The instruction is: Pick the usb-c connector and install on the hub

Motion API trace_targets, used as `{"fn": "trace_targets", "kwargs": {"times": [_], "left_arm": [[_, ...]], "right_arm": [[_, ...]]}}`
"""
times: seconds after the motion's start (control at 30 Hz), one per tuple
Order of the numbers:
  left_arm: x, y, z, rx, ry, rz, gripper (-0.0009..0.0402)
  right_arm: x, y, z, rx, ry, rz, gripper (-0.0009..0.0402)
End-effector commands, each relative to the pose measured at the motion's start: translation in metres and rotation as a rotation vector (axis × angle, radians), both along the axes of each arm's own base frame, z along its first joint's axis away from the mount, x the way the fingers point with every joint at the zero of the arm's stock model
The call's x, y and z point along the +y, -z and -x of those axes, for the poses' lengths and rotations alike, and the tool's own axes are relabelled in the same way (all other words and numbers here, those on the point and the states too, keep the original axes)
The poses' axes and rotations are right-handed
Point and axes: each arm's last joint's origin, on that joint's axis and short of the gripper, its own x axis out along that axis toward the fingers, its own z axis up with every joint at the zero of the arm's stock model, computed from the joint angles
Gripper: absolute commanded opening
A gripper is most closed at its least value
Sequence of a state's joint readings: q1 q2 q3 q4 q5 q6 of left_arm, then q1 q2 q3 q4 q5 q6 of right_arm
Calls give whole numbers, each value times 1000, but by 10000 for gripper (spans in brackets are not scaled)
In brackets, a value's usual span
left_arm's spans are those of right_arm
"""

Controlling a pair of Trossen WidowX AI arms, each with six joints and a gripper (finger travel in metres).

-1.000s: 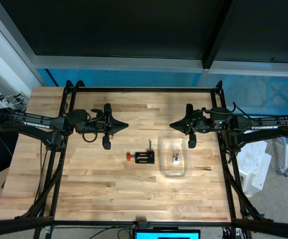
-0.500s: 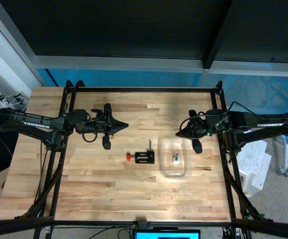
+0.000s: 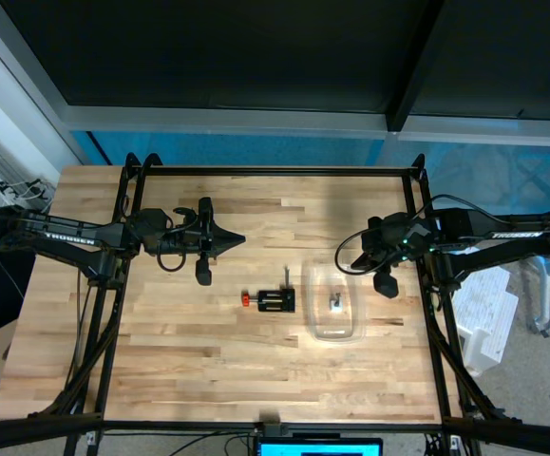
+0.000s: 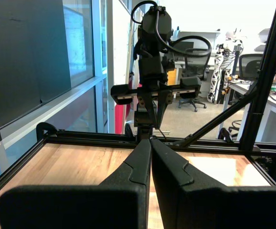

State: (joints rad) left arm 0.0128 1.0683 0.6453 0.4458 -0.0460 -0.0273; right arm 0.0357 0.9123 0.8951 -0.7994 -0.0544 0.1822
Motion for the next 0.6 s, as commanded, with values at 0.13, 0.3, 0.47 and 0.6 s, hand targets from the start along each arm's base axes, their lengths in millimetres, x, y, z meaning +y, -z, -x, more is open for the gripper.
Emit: {"fn": "trace_targets", "kwargs": {"times": [0.13,0.3,0.47,0.6], "left_arm": [[0,0,0,0,0,0,0],[0,0,0,0,0,0,0],[0,0,0,0,0,0,0],[0,0,0,0,0,0,0]], "right_arm": [[8,7,-3,66,-51,10,0],[12,13,-6,123,-69,21,0],[17,18,-11,167,-88,27,0],[24,20,-19,221,-107,67,8]]}}
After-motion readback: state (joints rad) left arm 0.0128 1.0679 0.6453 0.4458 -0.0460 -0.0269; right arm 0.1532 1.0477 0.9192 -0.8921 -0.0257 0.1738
